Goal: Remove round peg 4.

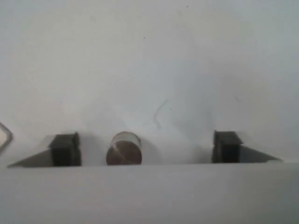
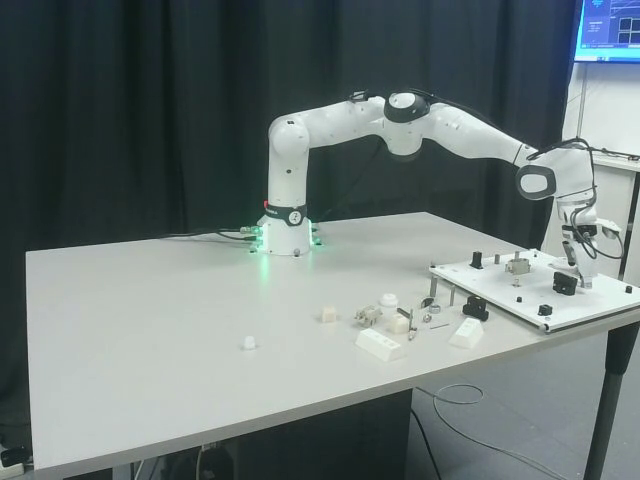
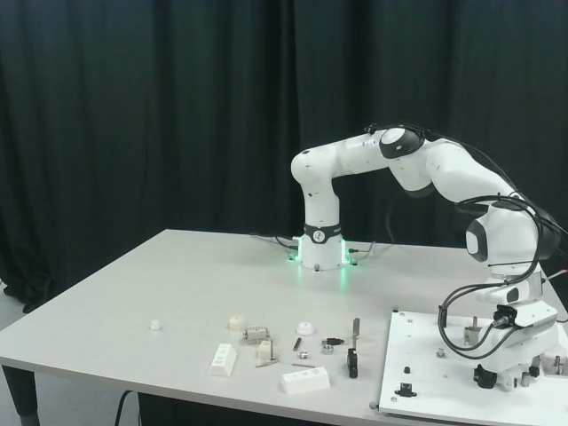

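round peg (image 1: 124,149) stood upright, long axis vertical, on the white board (image 1: 149,70), between the wide-spread fingers of the gripper (image 1: 145,150), untouched

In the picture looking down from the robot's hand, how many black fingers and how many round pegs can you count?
tool fingers: 2
round peg: 1
Total: 3
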Controlling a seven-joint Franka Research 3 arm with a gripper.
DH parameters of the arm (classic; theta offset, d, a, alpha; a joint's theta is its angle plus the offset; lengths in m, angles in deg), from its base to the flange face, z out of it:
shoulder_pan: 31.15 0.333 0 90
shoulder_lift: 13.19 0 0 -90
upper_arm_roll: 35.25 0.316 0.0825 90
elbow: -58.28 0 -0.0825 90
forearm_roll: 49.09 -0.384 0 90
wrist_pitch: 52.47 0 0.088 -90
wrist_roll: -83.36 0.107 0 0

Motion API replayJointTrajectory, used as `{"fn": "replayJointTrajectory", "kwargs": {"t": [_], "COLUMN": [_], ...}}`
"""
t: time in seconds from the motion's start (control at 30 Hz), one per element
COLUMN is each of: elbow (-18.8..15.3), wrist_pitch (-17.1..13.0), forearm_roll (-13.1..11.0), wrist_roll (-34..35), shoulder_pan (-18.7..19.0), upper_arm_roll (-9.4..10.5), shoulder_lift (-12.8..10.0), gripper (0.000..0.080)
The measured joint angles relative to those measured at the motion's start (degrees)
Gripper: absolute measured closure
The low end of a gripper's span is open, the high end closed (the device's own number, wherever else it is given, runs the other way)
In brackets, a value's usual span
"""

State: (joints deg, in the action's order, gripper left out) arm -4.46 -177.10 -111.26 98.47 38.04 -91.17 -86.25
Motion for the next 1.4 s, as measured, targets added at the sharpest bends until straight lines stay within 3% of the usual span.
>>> {"fn": "replayJointTrajectory", "kwargs": {"t": [0.03,0.07,0.2,0.23,0.4,0.43,0.6,0.63,1.4], "elbow": [0.00,0.00,0.00,0.00,0.25,0.32,0.47,0.47,0.50], "wrist_pitch": [0.00,0.00,0.00,0.00,0.10,0.11,0.16,0.17,0.43], "forearm_roll": [0.00,0.01,0.04,0.05,0.04,0.04,0.26,0.26,0.67], "wrist_roll": [0.03,0.07,0.34,0.36,0.46,0.61,1.96,2.04,2.07], "shoulder_pan": [-0.01,-0.03,-0.08,-0.09,-0.01,0.00,0.07,0.07,0.05], "upper_arm_roll": [0.01,0.02,0.08,0.09,0.51,0.62,0.76,0.76,0.75], "shoulder_lift": [0.00,-0.01,-0.01,-0.01,0.01,0.02,0.04,0.04,0.35], "gripper": [0.0003,0.0208,0.0208,0.0372,0.0372,0.0540,0.0540,0.0656,0.0656]}}
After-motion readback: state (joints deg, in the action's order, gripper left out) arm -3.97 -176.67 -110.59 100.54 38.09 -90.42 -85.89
